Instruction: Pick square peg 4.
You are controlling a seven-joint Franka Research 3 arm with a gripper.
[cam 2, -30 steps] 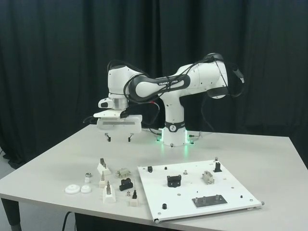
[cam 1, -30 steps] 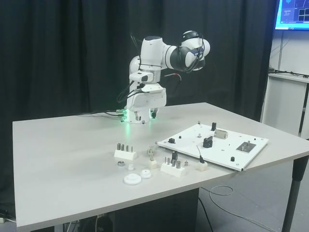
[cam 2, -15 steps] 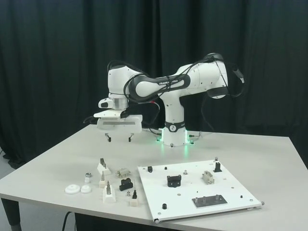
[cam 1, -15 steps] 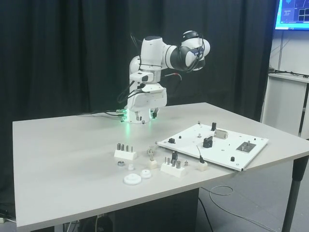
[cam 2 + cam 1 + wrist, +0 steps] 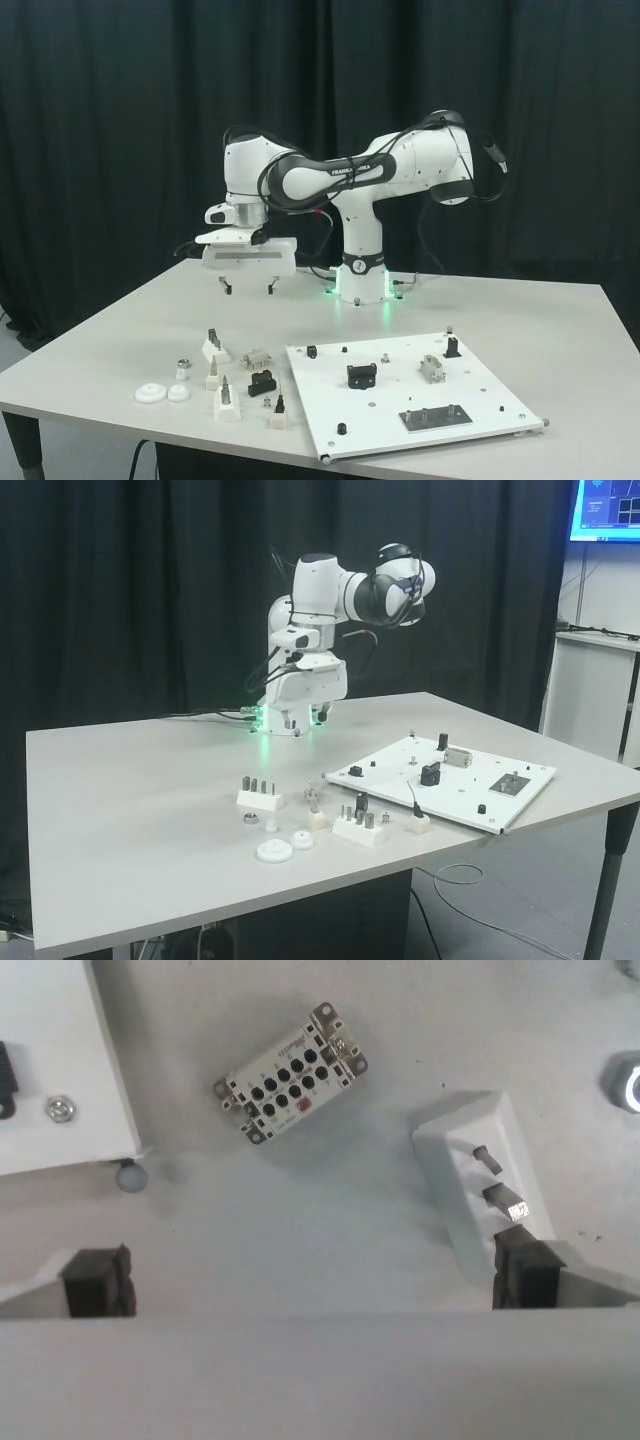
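Observation:
A white holder (image 5: 468, 1182) lies on the grey table with small grey pegs standing in it, among them a thin one (image 5: 484, 1155) and a thicker square peg (image 5: 506, 1203). I cannot tell which is peg 4. The same holder (image 5: 213, 348) (image 5: 260, 796) lies left of the white board. My gripper (image 5: 310, 1278) (image 5: 247, 290) (image 5: 304, 720) hangs well above the table, open and holding nothing. One black fingertip (image 5: 524, 1270) covers the holder's near end.
A multi-pin connector (image 5: 290, 1072) (image 5: 255, 357) lies beside the holder, and a nut (image 5: 626, 1080) on its other side. The white board (image 5: 420, 395) (image 5: 55, 1070) carries several fixtures. More holders (image 5: 227, 405) and two white gears (image 5: 150, 393) lie near the table's front edge.
The hand has shifted very slightly upward in the first room view. The gripper stays open, and nothing on the table has moved.

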